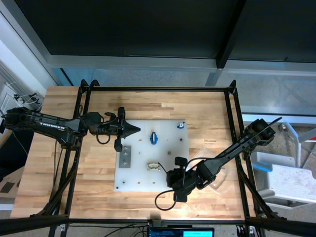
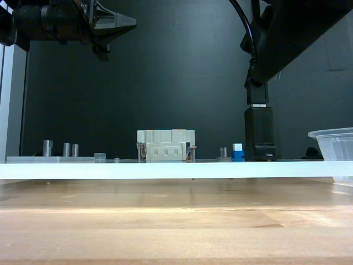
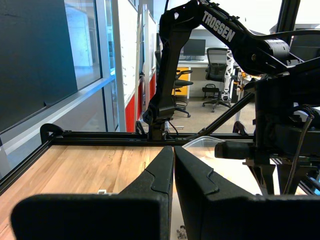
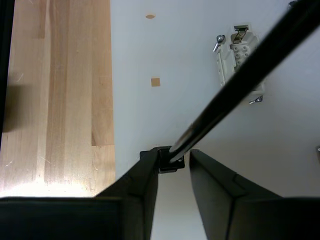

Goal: Remove the USB connector from the USB hub and place in the container

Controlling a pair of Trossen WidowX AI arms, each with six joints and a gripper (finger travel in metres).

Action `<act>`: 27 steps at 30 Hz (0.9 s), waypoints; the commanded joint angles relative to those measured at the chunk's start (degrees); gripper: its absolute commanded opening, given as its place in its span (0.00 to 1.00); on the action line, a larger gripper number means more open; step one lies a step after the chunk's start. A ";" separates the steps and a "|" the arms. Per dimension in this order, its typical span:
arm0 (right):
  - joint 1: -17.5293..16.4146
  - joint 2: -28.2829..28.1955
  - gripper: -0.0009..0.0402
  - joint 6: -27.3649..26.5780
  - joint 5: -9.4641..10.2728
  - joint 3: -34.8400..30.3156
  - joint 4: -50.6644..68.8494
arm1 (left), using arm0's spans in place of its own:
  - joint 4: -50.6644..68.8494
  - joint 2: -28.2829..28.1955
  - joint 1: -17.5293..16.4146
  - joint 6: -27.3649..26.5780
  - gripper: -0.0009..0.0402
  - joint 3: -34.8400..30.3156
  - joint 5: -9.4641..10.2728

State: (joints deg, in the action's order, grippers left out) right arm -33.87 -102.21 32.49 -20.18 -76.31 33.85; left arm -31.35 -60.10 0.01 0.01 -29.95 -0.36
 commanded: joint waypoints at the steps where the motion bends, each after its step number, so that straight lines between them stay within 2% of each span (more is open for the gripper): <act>1: 0.13 -0.22 0.10 -0.37 -0.02 0.04 -0.04 | 0.00 -0.02 0.00 0.00 0.02 0.00 0.00; 4: 0.13 -0.22 0.01 -0.50 0.26 0.04 -0.13 | 0.00 -0.02 0.00 0.00 0.02 0.00 -0.02; 15: 0.39 -0.22 0.02 -1.44 0.33 0.04 -0.09 | 0.00 -0.02 -0.02 0.00 0.02 0.00 -0.02; 21: 0.90 -0.22 0.02 -2.71 1.11 -0.02 -0.07 | 0.00 -0.02 0.00 0.00 0.02 0.00 -0.02; 24: 1.40 -0.22 0.02 -3.02 2.27 -0.02 -0.07 | 0.00 -0.02 0.00 0.00 0.02 0.00 -0.02; 27: 1.66 -0.22 0.02 -3.74 2.29 -0.02 -0.07 | 0.00 -0.02 0.00 0.00 0.02 0.00 -0.02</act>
State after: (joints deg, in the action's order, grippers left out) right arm -32.34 -102.37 29.06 -17.67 -76.31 33.63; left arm -31.35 -60.10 0.01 -0.01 -29.95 -0.36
